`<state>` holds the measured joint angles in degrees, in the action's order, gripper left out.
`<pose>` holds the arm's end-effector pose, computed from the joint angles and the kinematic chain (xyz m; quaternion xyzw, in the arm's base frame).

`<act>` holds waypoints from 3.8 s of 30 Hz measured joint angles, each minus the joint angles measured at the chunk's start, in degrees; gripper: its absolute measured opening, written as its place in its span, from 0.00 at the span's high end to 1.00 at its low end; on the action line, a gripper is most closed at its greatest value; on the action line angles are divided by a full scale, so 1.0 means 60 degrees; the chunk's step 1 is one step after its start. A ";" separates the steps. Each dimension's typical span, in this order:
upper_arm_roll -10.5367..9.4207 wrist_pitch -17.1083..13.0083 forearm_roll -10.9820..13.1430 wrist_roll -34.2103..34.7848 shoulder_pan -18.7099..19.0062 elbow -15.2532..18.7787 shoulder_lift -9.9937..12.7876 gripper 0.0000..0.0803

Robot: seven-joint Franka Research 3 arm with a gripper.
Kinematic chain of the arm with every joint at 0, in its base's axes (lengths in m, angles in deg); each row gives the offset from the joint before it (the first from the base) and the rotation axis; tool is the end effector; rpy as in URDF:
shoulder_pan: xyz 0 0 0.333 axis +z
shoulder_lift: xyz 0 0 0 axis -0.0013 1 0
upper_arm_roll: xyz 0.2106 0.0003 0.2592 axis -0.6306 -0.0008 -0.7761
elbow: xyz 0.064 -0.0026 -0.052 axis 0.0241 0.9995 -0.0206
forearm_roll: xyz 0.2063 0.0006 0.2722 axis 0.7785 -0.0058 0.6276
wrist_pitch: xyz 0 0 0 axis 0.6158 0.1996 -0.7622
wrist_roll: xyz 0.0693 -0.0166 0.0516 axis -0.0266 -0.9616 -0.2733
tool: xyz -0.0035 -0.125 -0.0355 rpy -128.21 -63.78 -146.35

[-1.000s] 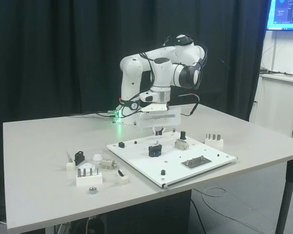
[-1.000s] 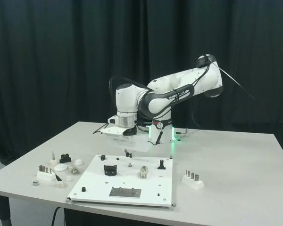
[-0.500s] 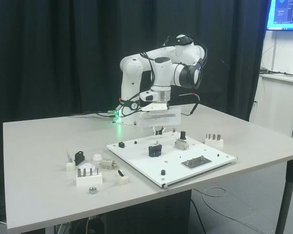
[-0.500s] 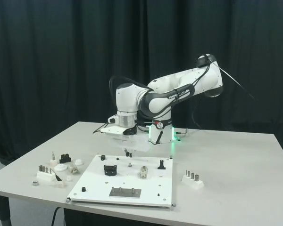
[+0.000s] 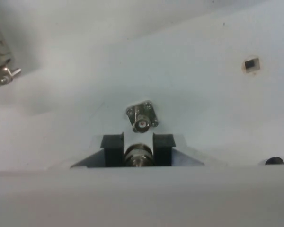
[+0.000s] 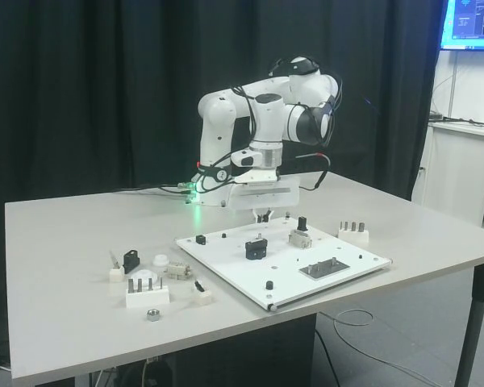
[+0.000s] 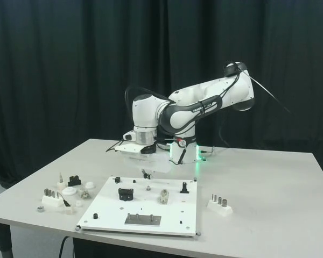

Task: Place BNC.

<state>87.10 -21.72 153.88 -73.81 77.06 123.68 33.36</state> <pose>0.4401 -0.0084 0.2399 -0.8803 0.4739 0.0212 0.0012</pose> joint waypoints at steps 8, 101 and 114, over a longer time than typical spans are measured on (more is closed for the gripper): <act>0.0017 0.0082 0.0004 0.0000 0.0184 -0.0148 -0.0071 0.84; -0.3477 -0.1981 -0.1131 0.6797 0.0345 -0.7491 -0.0141 0.84; -0.3601 -0.2116 -0.1202 0.6750 0.0340 -0.7491 -0.0141 0.61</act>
<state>65.50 -34.42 146.67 -33.32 79.10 78.73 32.51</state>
